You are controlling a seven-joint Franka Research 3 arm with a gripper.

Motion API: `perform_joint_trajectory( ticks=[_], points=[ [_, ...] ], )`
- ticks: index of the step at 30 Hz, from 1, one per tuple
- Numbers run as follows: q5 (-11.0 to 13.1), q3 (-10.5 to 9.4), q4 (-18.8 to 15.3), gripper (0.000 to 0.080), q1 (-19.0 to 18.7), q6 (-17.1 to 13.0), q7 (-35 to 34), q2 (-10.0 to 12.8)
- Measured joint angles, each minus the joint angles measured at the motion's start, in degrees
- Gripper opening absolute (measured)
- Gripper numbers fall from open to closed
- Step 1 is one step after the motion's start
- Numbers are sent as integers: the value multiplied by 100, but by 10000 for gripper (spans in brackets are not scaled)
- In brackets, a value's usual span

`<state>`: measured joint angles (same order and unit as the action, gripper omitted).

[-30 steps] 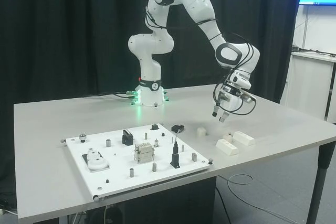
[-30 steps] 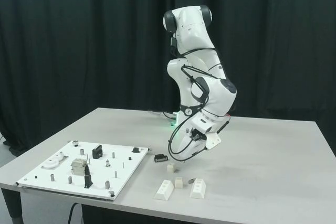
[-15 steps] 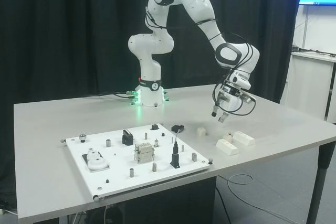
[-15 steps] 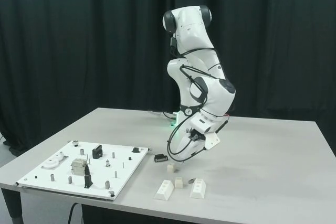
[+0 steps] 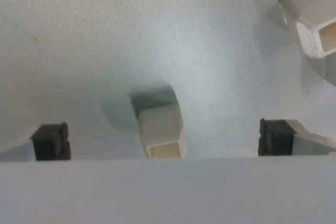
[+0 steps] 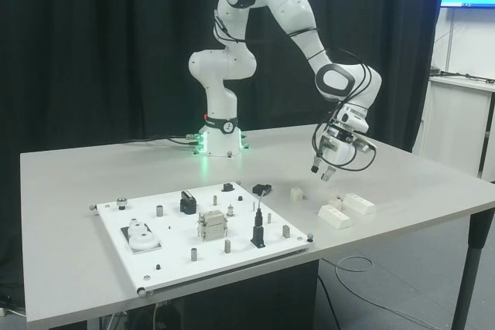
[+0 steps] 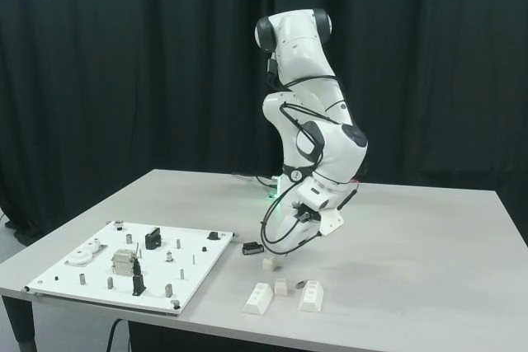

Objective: Remove USB.

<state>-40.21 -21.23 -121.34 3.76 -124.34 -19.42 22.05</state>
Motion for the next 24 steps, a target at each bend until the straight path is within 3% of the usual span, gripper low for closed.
perform_joint_trajectory(
  ticks=[24],
  points=[
    [-7, 3, 55, 800, 439, -368, -117, 3]
  ],
)
